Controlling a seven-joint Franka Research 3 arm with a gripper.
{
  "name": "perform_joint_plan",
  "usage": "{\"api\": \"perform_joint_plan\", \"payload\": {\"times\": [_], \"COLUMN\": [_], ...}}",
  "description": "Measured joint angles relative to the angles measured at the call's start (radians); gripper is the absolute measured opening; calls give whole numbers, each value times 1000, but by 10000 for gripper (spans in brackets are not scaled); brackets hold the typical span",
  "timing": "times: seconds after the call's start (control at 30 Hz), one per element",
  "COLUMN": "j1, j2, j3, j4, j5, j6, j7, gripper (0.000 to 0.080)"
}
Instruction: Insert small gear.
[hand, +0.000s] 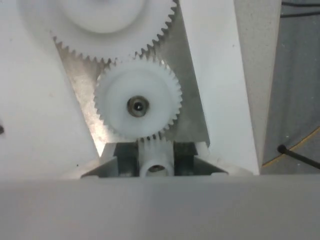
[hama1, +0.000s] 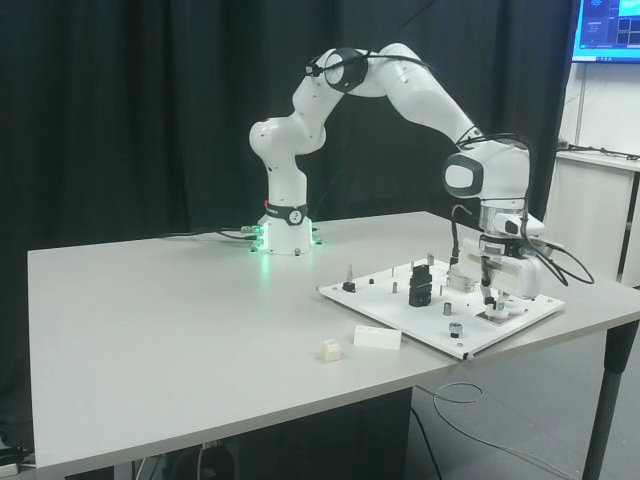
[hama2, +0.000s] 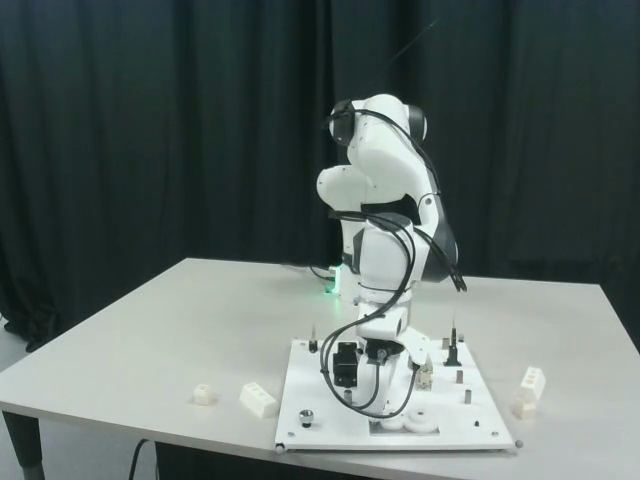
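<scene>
Pincer (hand: 156, 167) is clenched on the small gear (hand: 155, 161) afaict. In the wrist view the gear sits right between my two fingertips, hub hole facing up, w/ the fingers squeezing it from both sides. So I'm mid-insert: the gear is down at the plate, low over the white board (hama1: 400, 318), but I can't say it's fully seated.

Where it's at: the small gear is touching the middle gear (hand: 137, 104), teeth look like they're just meshing along that edge. Middle gear is already on its peg (hand: 137, 106), and beyond it the big gear (hand: 107, 27) meshes w/ it too. All three sit in a row on the grey metal plate (hand: 187, 90).

From the room views my arm (hama1: 420, 95) is bent over the near corner of the board, wrist pointing straight down, gripper right at the gear spot. The two small white blocks (hama1: 377, 338) on the table (hama1: 150, 320) are well apart from all this, not involved.

Next move imo: push straight down, maybe a tiny wiggle/twist so the teeth drop in instead of sitting tooth on tooth. The peg for this gear is hidden under it, so I can't tell if the hole is lined up. Once it bottoms out, let go and lift straight up so I don't drag it back off
</scene>
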Motion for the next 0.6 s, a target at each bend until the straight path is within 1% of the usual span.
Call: {"api": "perform_joint_plan", "payload": {"times": [0.13, 0.17, 0.4, 0.6], "j1": [0, 0, 1, 1], "j2": [-1, -1, -2, -1], "j3": [0, 0, 0, 2], "j4": [0, 0, 0, 0], "j5": [0, 0, -6, -18], "j6": [0, -1, -4, -4], "j7": [0, 0, -2, -42], "gripper": [314, 145, 145, 145]}}
